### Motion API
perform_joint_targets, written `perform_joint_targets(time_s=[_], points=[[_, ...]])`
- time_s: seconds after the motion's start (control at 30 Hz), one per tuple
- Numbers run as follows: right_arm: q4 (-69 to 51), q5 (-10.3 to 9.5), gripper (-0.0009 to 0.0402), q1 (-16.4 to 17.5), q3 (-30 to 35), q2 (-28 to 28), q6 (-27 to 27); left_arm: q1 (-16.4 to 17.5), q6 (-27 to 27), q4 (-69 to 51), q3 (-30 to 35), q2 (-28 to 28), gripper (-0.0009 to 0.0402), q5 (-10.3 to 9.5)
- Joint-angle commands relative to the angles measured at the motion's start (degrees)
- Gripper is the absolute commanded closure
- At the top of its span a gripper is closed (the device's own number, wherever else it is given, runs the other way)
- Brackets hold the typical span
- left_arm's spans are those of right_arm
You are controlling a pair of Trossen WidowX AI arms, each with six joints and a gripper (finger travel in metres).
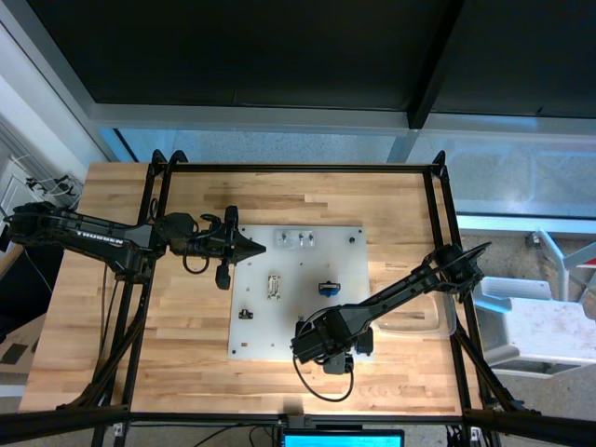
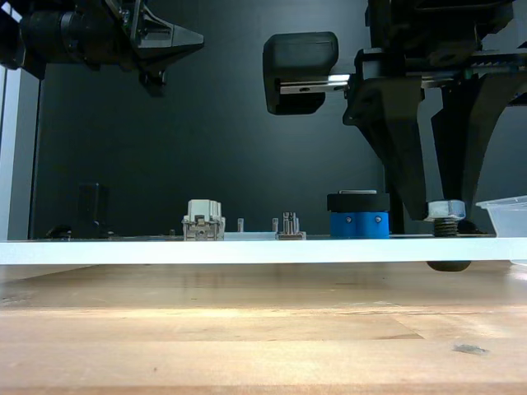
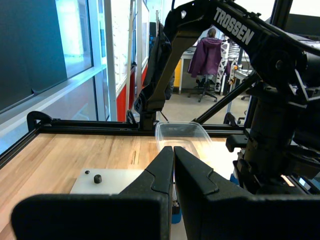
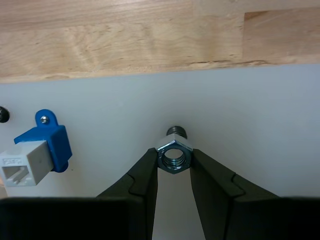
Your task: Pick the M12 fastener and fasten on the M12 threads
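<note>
The small silver M12 nut [image 4: 173, 156] is pinched between the fingertips of my right gripper [image 4: 173, 160], which is shut on it. In the low view the nut [image 2: 445, 210] sits at the top of the black ribbed stud [image 2: 445, 227], whose ribs show bare beneath it. The right gripper [image 2: 436, 211] points straight down over the white board's [image 1: 256, 317] near right edge. From above, the wrist [image 1: 324, 343] hides the nut and stud. My left gripper [image 1: 257, 250] hovers shut and empty over the board's far left corner, high in the low view [image 2: 194, 37].
A blue connector block [image 1: 328, 289] stands just behind the right gripper, also in the low view [image 2: 358, 219]. A clear tray [image 1: 419, 323] lies right of the board. A grey connector [image 2: 203, 220] and small silver posts [image 1: 296, 240] stand further left and back.
</note>
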Motion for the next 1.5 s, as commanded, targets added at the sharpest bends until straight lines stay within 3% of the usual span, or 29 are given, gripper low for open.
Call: perform_joint_targets(time_s=[0.03,1.27,1.5], points=[[0.37,0.02,0.0358,0.04,-0.02,0.09,0.02,0.02,0.0,0.13,0.0,0.02,0.0393,0.0],[1.81,0.09,0.0358,0.61,-0.26,1.46,0.79,0.0,0.0,0.11,0.0,0.0,0.0393,0.0],[0.83,0.11,0.0358,0.61,-0.26,1.25,12.35,0.0,0.0,0.11,0.0,0.0,0.0393,0.0]])
